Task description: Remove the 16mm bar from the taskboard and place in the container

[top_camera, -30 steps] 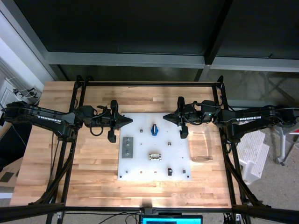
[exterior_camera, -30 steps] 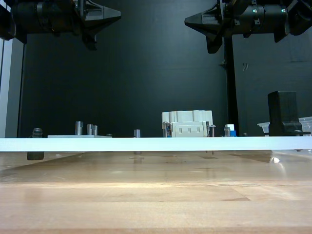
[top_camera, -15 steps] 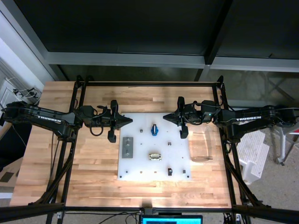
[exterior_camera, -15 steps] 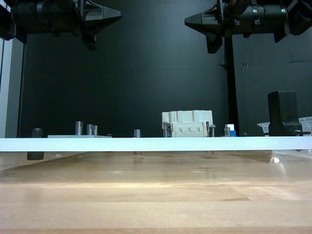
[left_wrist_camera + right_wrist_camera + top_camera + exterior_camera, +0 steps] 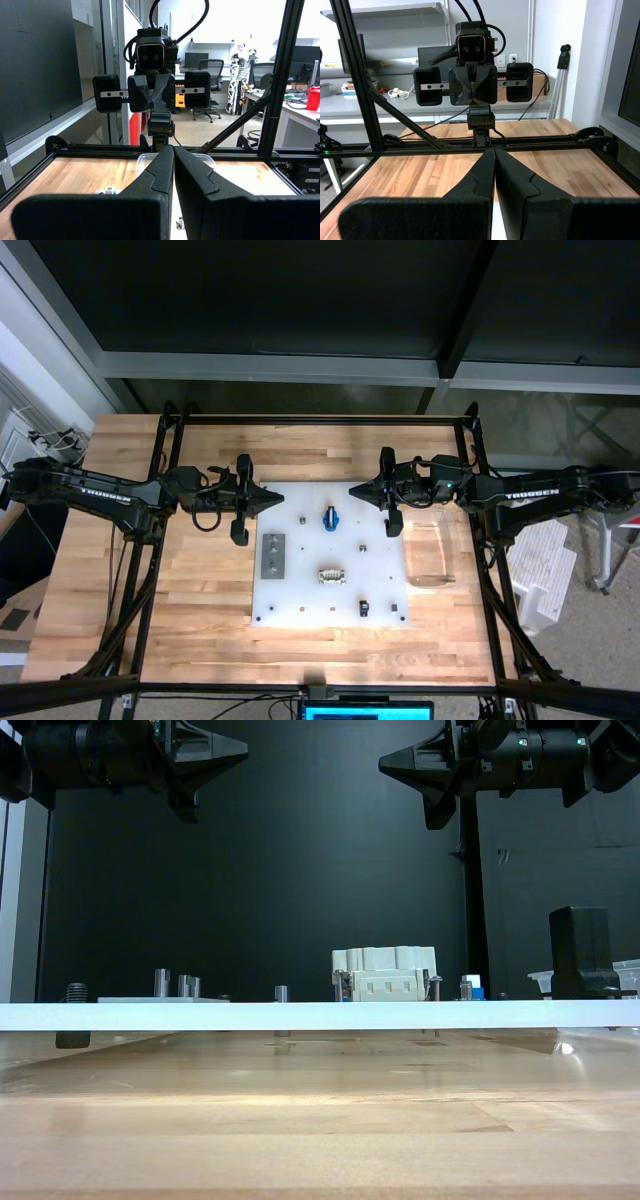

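At the centre of the high view, the taskboard [image 5: 385,580] is seen lying flat on the counter [image 5: 200,620], with the container [image 5: 430,556] just beside its right edge. The 16mm bar is judged to be one of the short silver pegs [image 5: 160,983] standing on the grey block [image 5: 273,557], left of centre on the board; which peg cannot be told. The left gripper [image 5: 281,498] hangs above the board's upper left corner, the right gripper [image 5: 352,492] above its upper edge, right of centre. In both wrist views the jaws are shown pressed together, with nothing held.

No grasp is yet made. For a clean pull the jaws should be parted, lowered squarely over the peg, and the peg drawn straight up so that it is not jammed in its hole. The left gripper is nearer the block, the right nearer the container. The blue knob [image 5: 330,518] and the pale connector [image 5: 332,576] stand between block and container, and would have to be cleared in the carry.
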{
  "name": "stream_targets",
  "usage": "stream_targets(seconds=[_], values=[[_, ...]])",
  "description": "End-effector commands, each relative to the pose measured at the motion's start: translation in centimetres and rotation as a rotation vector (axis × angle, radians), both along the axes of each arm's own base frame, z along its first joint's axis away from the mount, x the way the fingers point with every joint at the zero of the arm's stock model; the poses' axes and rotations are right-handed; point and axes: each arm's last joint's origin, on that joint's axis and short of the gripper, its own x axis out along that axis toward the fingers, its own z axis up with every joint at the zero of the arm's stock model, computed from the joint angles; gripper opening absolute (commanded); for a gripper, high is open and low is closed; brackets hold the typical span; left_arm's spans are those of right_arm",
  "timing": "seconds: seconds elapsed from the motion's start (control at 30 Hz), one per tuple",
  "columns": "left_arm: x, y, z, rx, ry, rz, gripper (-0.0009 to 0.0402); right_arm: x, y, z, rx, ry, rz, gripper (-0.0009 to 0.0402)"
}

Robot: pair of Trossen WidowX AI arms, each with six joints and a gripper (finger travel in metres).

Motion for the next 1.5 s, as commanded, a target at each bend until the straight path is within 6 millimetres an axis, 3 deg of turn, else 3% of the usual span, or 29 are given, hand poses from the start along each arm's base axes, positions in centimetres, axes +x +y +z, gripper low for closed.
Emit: stream_targets(seconds=[0.03, 0.53, 0.67, 1.03, 1.5], values=[[0.0, 0.0, 0.0, 0.000, 0.000, 0.000, 0.0000, 0.0, 0.0, 0.0, 0.000, 0.000, 0.000, 0.0000], [0.0, 0.0, 0.0, 0.000, 0.000, 0.000, 0.0000, 0.1, 0.0, 0.4, -0.001, -0.030, 0.000, 0.0000], [0.0, 0.0, 0.0, 0.000, 0.000, 0.000, 0.0000, 0.4, 0.1, 0.6, 0.029, 0.092, 0.001, 0.0000], [0.0, 0.0, 0.0, 0.000, 0.000, 0.000, 0.0000, -0.4, 4.7, 1.5, 0.059, 0.536, 0.001, 0.0000], [0.0, 0.0, 0.0, 0.000, 0.000, 0.000, 0.0000, -3.6, 10.6, 0.2, 0.190, 0.812, 0.095, 0.0006]])
